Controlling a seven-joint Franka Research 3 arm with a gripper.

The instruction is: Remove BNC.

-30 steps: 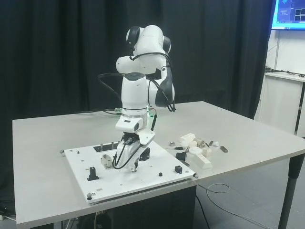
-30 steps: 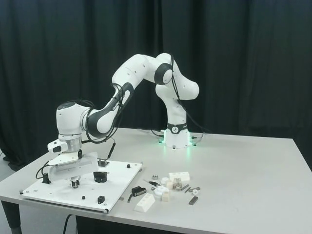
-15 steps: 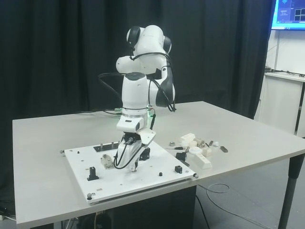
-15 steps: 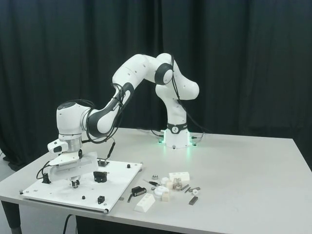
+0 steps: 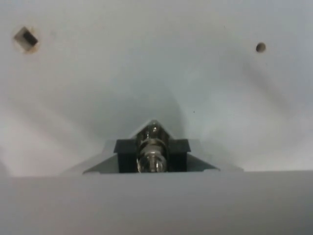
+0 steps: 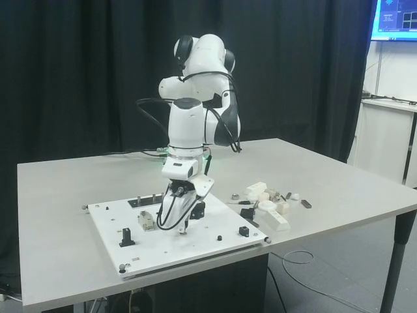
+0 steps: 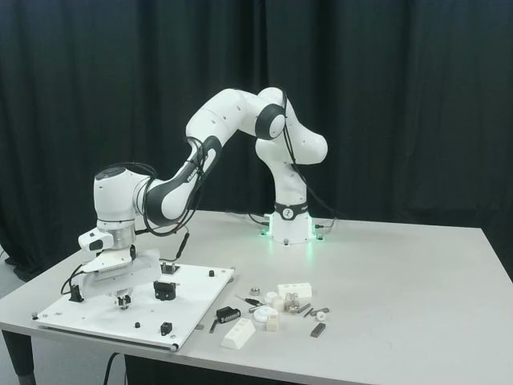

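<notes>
- The BNC connector (image 5: 152, 155) is showing as a short metallic barrel with ridged rings and a rounded, shiny end face.
- It is sitting between the gripper (image 5: 152, 157) fingers, whose black pads (image 5: 126, 155) are pressing against both of its sides.
- The gripper is hanging over the white board (image 6: 171, 242), fingertips just above its surface.
- Loose white parts (image 7: 280, 305) are lying on the grey table (image 7: 417, 297), well apart from the fingers.

White arm (image 6: 195, 104) over white board (image 6: 169, 238) on grey table (image 6: 58, 195).
</notes>
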